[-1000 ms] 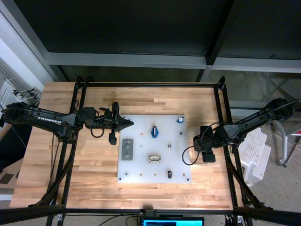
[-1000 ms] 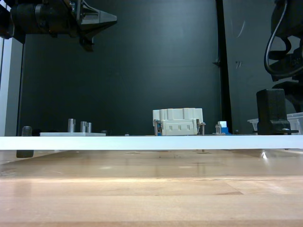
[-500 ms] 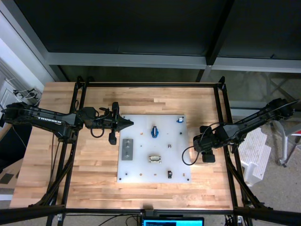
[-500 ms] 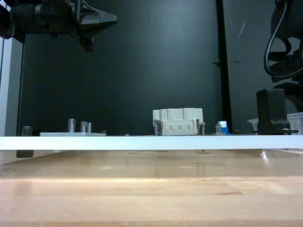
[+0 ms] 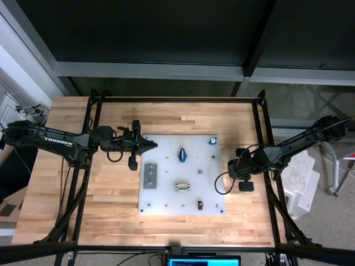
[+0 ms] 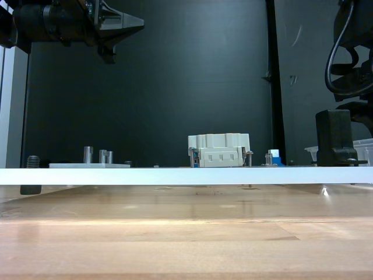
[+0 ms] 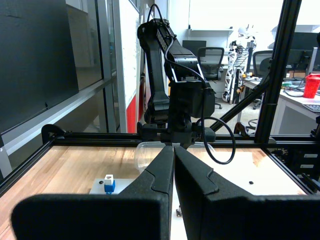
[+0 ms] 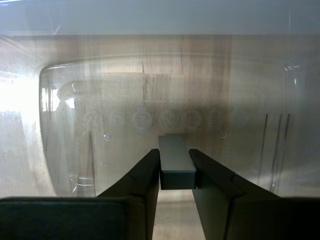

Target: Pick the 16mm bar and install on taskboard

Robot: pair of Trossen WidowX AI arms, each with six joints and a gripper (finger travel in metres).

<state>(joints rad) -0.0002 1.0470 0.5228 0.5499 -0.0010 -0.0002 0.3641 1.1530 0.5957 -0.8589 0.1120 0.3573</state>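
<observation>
Now R gripper [image 8: 174, 153] pinches dark 16mm bar [image 8: 176, 162] over clear tray [image 8: 75, 125]; L gripper [image 7: 173, 148] pressed together (above taskboard [image 5: 166, 197] edge).

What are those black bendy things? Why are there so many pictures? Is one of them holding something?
They are two robot arms, and each ends in a pincher called a gripper. One picture looks down from above, one peeks level along the wooden table, and a little camera rides on each arm. On the table lies a white taskboard with small parts fixed to it. The left gripper hangs shut and empty above the board's far left corner. The right gripper reaches into a clear tray beside the board and pinches a small grey bar.
</observation>
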